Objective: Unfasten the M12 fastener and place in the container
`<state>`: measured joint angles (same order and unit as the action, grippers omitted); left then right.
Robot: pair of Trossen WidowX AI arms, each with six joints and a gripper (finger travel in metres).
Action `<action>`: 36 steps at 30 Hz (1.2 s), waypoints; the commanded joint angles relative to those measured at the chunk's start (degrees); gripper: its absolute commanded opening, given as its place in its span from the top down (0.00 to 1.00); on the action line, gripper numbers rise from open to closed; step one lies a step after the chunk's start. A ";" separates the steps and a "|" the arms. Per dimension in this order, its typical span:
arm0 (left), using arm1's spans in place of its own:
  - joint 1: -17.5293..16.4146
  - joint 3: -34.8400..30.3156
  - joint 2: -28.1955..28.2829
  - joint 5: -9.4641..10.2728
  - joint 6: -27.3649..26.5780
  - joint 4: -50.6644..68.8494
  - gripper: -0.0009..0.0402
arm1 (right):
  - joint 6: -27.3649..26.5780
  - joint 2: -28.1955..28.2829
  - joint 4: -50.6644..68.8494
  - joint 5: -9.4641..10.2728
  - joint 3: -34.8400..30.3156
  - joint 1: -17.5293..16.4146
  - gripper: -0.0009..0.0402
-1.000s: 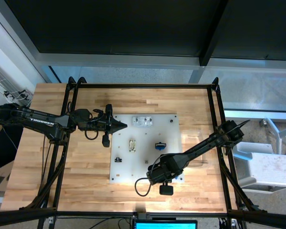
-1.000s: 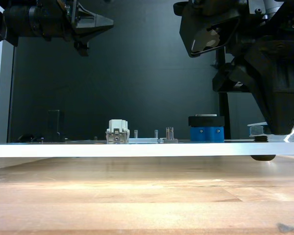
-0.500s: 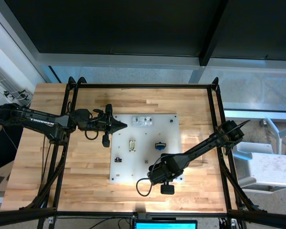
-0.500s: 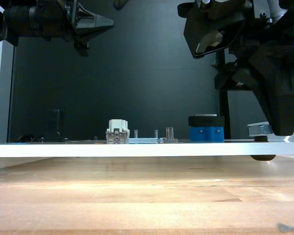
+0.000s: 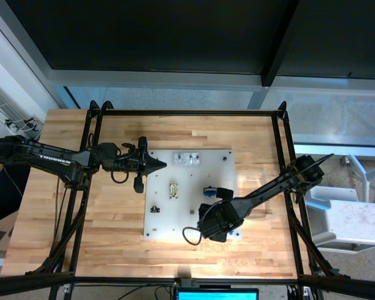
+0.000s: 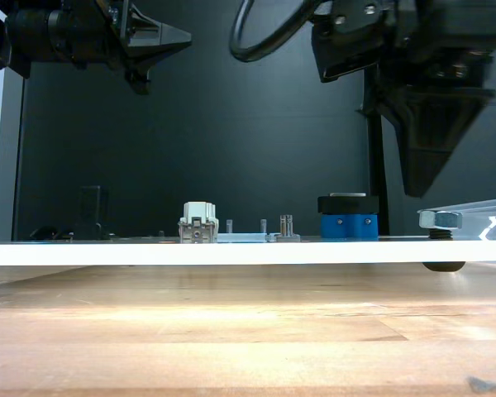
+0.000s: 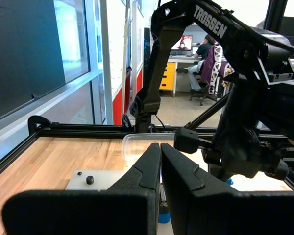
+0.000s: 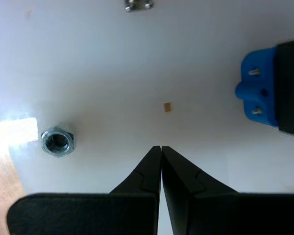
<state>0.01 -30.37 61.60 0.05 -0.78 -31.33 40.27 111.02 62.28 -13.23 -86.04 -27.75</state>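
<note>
The silver M12 nut (image 6: 441, 220) sits on its black stud (image 6: 440, 235) near the white board's (image 5: 175, 215) near right edge. In the right wrist view the nut (image 8: 57, 142) lies off to one side of my right gripper (image 8: 160, 147). That gripper is shut with nothing between its fingers. It hangs above the board, up and to the left of the nut (image 6: 420, 188). The clear container (image 5: 253, 180) stands just right of the board and shows nothing inside. My left gripper (image 5: 160, 165) is shut and hovers high over the board's far left edge.
A blue block (image 6: 347, 217) and a white connector (image 6: 198, 223) stand mid-board. A black post (image 5: 224, 158) marks the far right corner. The black frame rails (image 5: 187, 113) border the wooden table.
My right gripper has lifted off the nut, turned its wrist and shifted left. The nut stays on its stud. The left arm has not moved.
</note>
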 commanded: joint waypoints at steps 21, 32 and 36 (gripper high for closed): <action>0.00 0.00 0.00 0.00 0.02 -0.02 0.98 | 47.89 0.46 -4.52 11.91 -4.37 -0.15 0.98; 0.00 0.00 0.00 0.00 0.02 -0.02 0.98 | 52.92 1.90 -5.20 13.25 -4.37 -0.11 0.72; 0.00 0.00 0.00 0.00 0.02 -0.02 0.98 | 54.29 1.90 -5.18 13.25 -4.35 -0.09 0.55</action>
<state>0.01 -30.37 61.60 0.05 -0.75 -31.33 94.19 112.88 57.12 0.08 -90.43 -27.86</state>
